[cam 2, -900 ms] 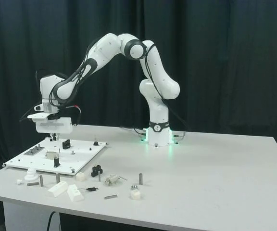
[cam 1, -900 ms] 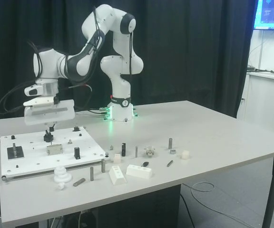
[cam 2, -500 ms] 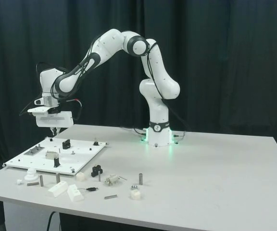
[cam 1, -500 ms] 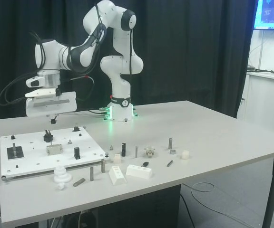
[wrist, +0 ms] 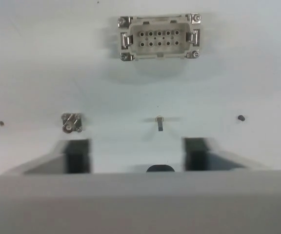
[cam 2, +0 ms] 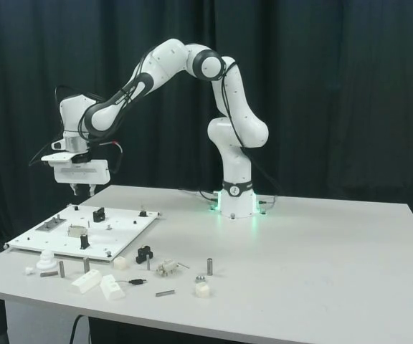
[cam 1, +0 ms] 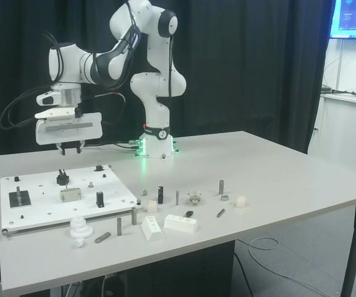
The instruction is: Remove square peg 1.
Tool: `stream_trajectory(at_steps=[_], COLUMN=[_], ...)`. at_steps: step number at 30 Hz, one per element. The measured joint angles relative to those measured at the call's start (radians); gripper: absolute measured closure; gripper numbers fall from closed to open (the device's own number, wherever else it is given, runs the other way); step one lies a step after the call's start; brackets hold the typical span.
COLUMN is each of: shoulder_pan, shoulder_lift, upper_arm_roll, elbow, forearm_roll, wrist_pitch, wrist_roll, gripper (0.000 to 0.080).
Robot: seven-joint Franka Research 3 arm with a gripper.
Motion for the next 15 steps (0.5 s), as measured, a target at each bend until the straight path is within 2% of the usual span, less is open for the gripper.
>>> stream_trajectory(at_steps=[1,2,7,8,12,13,15], shoulder_pan=[0.001,0.002,0.006,0.006,0.008,0.008,0.009], shoulder_lift=[-0.002,-0.004,-0.012,-0.013,-0.016,-0.016,-0.017], upper_arm_roll=[0.0,0.0,0.0,0.0,0.0,0.0,0.0], elbow=[0.0,0.0,0.0,0.0,0.0,0.0,0.0], forearm_roll=[-0.003,-0.005,-0.015,-0.016,-0.018,-0.018,-0.019], wrist_pitch=[-0.001,-0.002,-0.005,-0.005,-0.006,-0.006,-0.006], wrist_roll=[0.002,0.004,0.008,0.009,0.01,0.01,0.01], gripper=[0.0801,0.0355,0.0355,0.0077,0.0077,0.0019,0.0019])
